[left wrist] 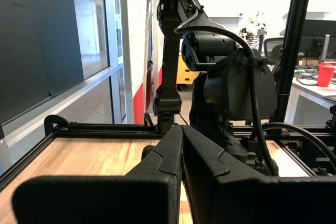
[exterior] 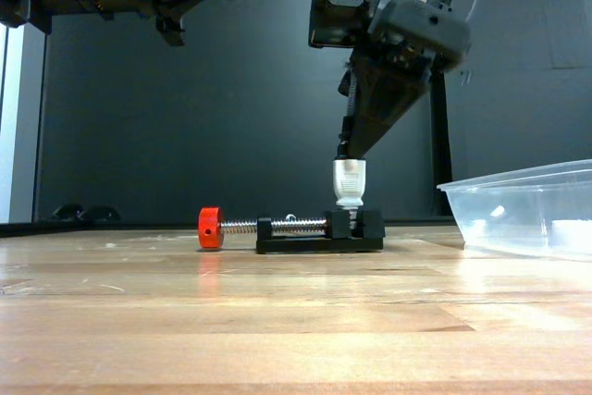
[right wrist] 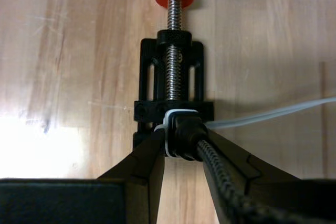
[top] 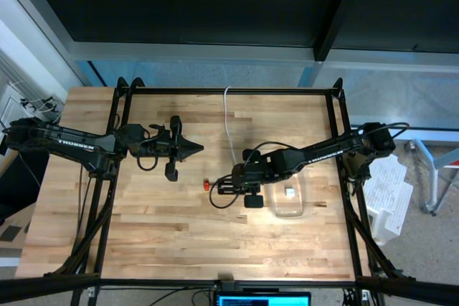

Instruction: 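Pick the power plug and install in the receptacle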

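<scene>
- Right gripper: jaws narrow, closed on the power plug, one finger on each side of its black body.
- The plug points straight down and its nose sits inside the white socket ring of the receptacle.
- The plug's braided black cord runs from it back up along the gripper.
- In the low view the fingertips reach the top of the white socket, which stands upright on the black clamp base.
- Orange-red knob is at the far end of the screw, untouched.
- The receptacle's white cord trails away toward the table's far edge.
- Progress: pick is done and the plug is aligned and at least partly entered.
- It looks seated, but the fingers hide the joint, so full depth cannot be confirmed.
- Left to do, as I judge it: press home if needed, open the jaws, lift clear without tugging the cord.
- Clear plastic tray is just beside the receptacle on the right, with a small white cube in it; neither is involved.
- Left gripper hangs above the wooden table, well apart from the receptacle, fingers pressed together on nothing, parked.
</scene>
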Motion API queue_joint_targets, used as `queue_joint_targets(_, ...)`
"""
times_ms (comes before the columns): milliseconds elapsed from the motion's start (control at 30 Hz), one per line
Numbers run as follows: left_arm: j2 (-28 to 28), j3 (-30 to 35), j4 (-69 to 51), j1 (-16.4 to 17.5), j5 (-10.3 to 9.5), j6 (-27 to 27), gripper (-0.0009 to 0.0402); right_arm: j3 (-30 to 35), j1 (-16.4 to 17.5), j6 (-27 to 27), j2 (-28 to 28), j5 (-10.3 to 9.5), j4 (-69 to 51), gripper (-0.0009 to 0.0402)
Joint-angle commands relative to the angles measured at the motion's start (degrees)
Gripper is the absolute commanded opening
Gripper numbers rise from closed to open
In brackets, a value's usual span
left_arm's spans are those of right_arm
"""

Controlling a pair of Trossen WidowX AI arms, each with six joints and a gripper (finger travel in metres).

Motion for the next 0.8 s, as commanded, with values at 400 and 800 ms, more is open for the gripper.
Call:
queue_joint_targets(400,0.02,0.0,0.02,0.02,0.0,0.02,0.0,3.39,0.02,0.28,-5.38,0.7,-2.34,0.0159)
queue_joint_targets(800,0.02,0.0,0.02,0.02,0.0,0.02,0.0,3.34,0.02,0.48,-8.31,0.66,-5.99,0.0169)
